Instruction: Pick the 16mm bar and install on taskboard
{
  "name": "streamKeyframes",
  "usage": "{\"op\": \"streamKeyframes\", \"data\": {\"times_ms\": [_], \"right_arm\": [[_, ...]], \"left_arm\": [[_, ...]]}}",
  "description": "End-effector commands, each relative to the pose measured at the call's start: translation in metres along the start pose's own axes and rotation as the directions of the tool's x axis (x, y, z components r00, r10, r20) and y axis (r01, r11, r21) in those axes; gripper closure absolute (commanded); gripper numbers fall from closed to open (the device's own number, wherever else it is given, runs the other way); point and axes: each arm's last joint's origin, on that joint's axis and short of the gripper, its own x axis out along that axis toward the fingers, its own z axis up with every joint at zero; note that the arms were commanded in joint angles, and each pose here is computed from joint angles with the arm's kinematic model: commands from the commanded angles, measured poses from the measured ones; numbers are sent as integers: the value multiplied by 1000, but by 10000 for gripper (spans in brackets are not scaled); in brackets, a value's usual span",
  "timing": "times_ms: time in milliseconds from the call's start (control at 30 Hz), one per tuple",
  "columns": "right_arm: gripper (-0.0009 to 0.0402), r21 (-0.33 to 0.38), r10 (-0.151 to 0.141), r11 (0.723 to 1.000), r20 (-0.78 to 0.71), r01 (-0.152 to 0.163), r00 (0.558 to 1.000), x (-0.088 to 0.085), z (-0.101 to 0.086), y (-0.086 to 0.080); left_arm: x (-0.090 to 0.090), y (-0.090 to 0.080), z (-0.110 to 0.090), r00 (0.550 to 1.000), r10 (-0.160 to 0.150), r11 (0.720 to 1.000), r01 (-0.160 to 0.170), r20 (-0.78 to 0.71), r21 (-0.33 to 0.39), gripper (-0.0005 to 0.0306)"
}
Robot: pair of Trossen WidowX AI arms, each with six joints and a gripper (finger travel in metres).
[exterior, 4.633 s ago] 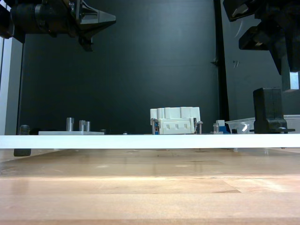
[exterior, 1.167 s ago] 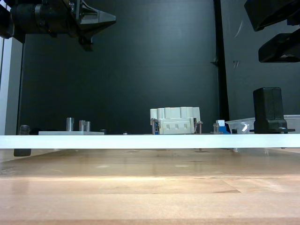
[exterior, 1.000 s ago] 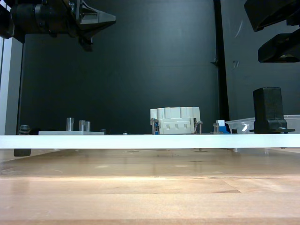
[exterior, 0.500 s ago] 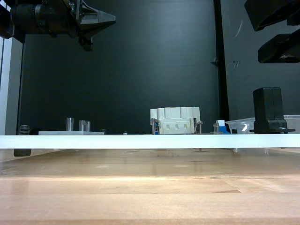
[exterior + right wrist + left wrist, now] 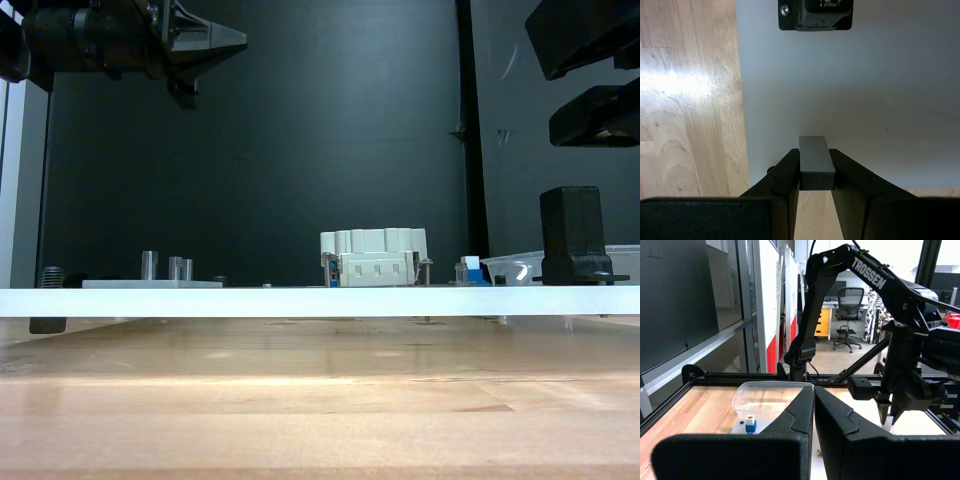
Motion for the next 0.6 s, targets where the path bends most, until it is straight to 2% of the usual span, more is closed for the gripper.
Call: {"op": "streamKeyframes", "data": {"times_ms": [33,400,600], "right_arm": [[384,1,-3,1000,1,3,1000,3,-1,-1],[382,4,8,1000,8,-8,1000,8,-2,-1],[330,7,12,1000,12,-12,1000,7,-1,0]], "left_arm": [[0,0,0,1000,0,1000,0,0,0,300],[0,0,0,1000,0,1000,0,0,0,300],[0,0,0,1000,0,1000,0,0,0,300]]}}
